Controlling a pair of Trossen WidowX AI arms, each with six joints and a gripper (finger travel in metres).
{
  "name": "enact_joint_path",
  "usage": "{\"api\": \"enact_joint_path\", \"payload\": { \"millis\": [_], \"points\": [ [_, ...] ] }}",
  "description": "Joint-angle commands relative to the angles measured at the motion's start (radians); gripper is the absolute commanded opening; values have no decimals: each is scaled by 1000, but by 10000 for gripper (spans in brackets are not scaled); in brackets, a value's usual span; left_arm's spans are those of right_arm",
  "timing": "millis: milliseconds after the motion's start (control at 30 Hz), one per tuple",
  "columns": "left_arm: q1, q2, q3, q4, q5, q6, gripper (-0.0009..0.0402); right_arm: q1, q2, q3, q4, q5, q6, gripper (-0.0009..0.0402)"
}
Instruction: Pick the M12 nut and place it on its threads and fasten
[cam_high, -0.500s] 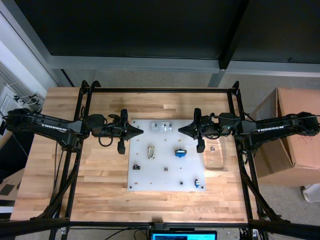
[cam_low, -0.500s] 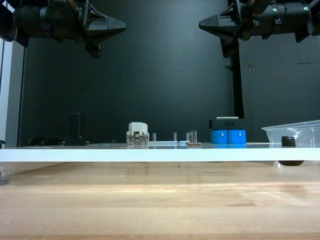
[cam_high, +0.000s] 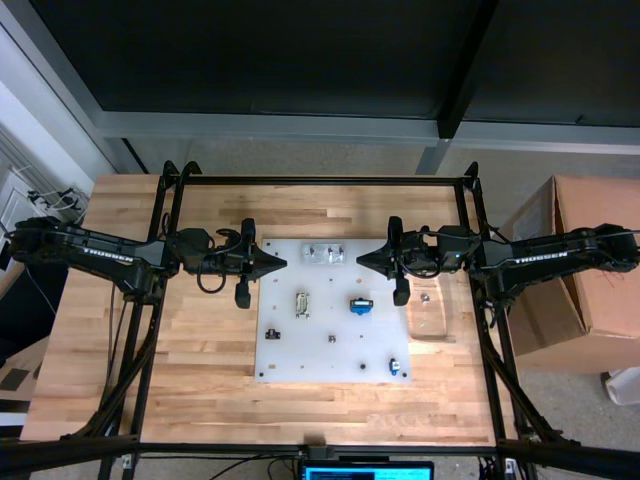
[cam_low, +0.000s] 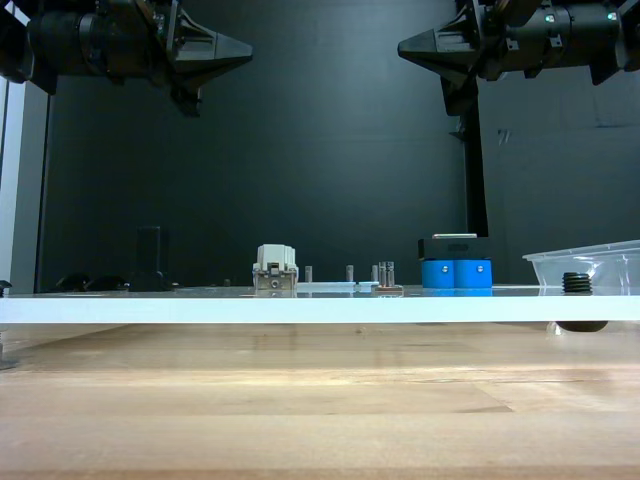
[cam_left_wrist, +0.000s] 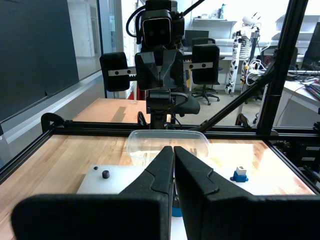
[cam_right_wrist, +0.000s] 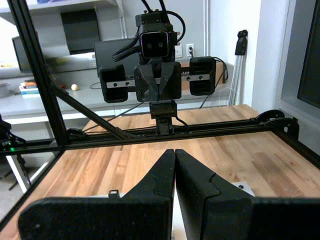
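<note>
Left end effector (cam_high: 283, 263), pressed together, hangs over the white board's (cam_high: 300, 350) far left. Right end effector (cam_high: 360, 260), also pressed together, hangs over its far right. The M12 nut (cam_high: 424, 296) lies loose in the clear tray (cam_high: 432, 336), whose walls may block a grasp.

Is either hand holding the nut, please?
No, the left hand and right hand hover shut and empty over the board; the nut lies in the tray.

High looks down, low looks level, sharing the board (cam_high: 300, 350); wrist cameras face each other.
</note>
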Motion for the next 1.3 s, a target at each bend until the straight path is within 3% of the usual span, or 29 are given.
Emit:
{"api": "enact_joint_path", "payload": {
  "millis": [33,467,667,767,1000,1300],
  "points": [
    [0,0,0,0,0,0,0,0,-24,40,-142,5,5,0],
    [0,0,0,0,0,0,0,-2,-90,312,-1132,20,7,0],
    [0,0,0,0,0,0,0,-5,-88,421,-1501,65,225,1],
    [0,0,0,0,0,0,0,-6,-73,444,-1625,66,356,6],
    [0,0,0,0,0,0,0,-6,-5,443,-1685,65,470,38],
    [0,0,0,0,0,0,0,-6,135,431,-1855,47,829,94]
  ]
}}
